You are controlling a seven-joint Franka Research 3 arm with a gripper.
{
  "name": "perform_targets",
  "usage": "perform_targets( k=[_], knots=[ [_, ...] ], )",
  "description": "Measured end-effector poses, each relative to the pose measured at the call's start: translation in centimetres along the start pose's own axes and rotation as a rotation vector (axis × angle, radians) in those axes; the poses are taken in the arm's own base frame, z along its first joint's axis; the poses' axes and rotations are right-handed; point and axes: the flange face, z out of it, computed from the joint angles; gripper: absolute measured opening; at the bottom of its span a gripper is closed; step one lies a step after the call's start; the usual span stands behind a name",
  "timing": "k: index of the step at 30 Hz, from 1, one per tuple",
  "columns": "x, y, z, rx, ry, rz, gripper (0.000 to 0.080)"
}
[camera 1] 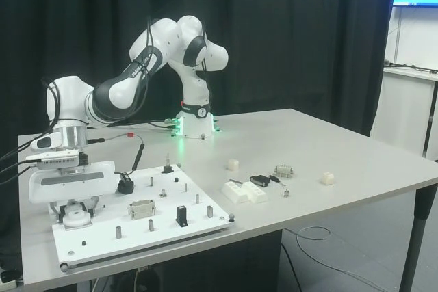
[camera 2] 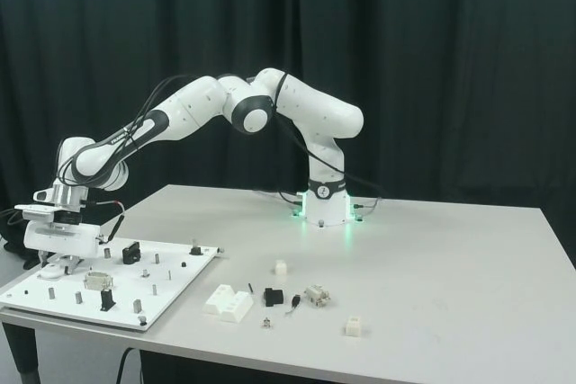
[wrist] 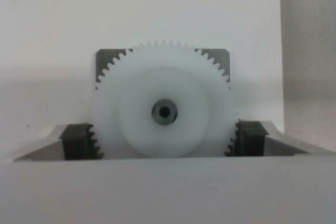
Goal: Remove large gear.
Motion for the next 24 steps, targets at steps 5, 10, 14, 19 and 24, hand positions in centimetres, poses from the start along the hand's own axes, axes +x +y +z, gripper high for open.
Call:
perform_targets(
  k=[5, 10, 14, 19, 24],
  knots=[
    [0.02, -0.01, -0.02, 0.001, -0.001, -0.001, 0.0588],
    [0.03, -0.02, -0.04, 0.001, -0.001, -0.002, 0.0588],
    [0.05, -0.03, -0.06, 0.001, -0.002, -0.004, 0.0588],
    [0.08, -0.05, -0.09, 0.001, -0.003, -0.007, 0.0588],
    [0.12, -0.06, -0.13, 0.000, -0.005, -0.009, 0.0588]
  ],
)
